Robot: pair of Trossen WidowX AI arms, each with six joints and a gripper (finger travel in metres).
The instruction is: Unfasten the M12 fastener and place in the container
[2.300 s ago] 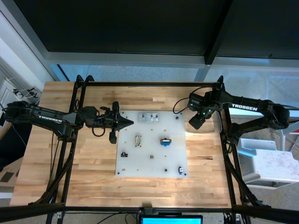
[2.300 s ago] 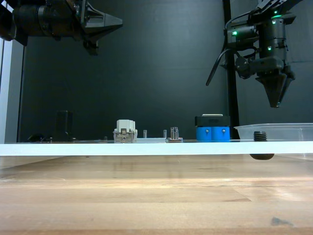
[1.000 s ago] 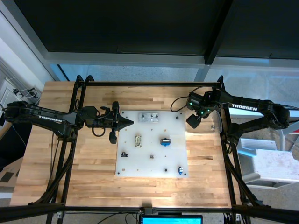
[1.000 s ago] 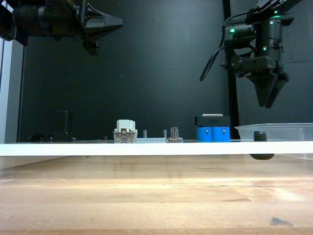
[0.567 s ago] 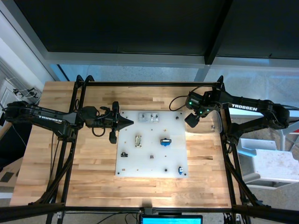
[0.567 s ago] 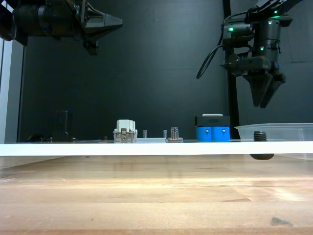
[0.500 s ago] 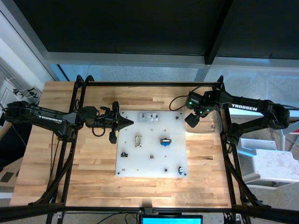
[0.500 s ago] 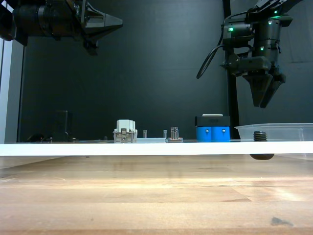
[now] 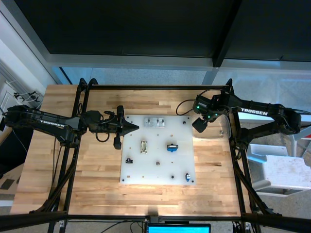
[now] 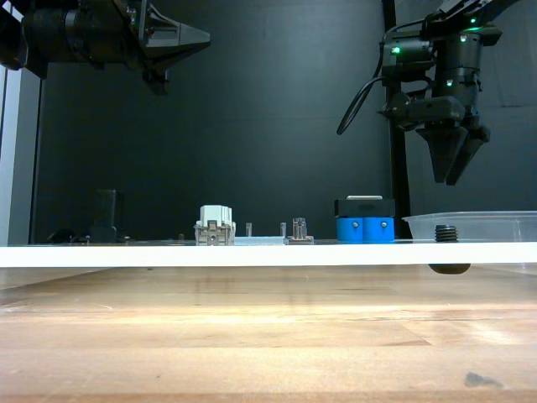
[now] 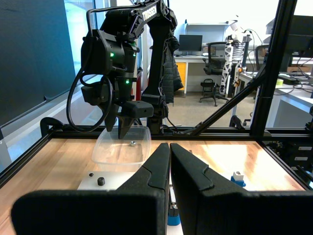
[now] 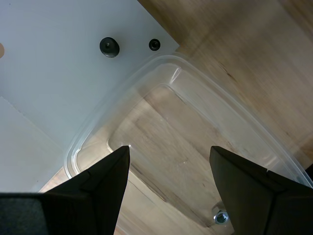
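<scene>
A small silver nut, the M12 fastener (image 12: 221,216), lies on the floor of the container (image 12: 161,58), a clear tray beside the white board's far right corner (image 9: 216,136). The left wrist view also shows the nut (image 11: 132,143) inside the tray (image 11: 105,147). My right gripper (image 12: 168,196) hangs open above the tray with nothing between its fingers (image 10: 451,178). The black ribbed stud (image 10: 445,232) stands bare on the board. My left gripper (image 9: 136,127) is shut and empty, held high over the board's far left edge (image 10: 205,35).
The white board (image 9: 146,165) carries a blue block (image 10: 365,227), a grey connector (image 10: 214,228), a silver post (image 10: 299,229) and a blue-and-white knob (image 9: 187,176). A black post (image 12: 109,47) stands at the board's corner next to the tray. Black frame rails border the table.
My right gripper has drifted left and slightly away above the tray, fingers apart. Over the last half second it has barely moved. The left arm has not moved.
</scene>
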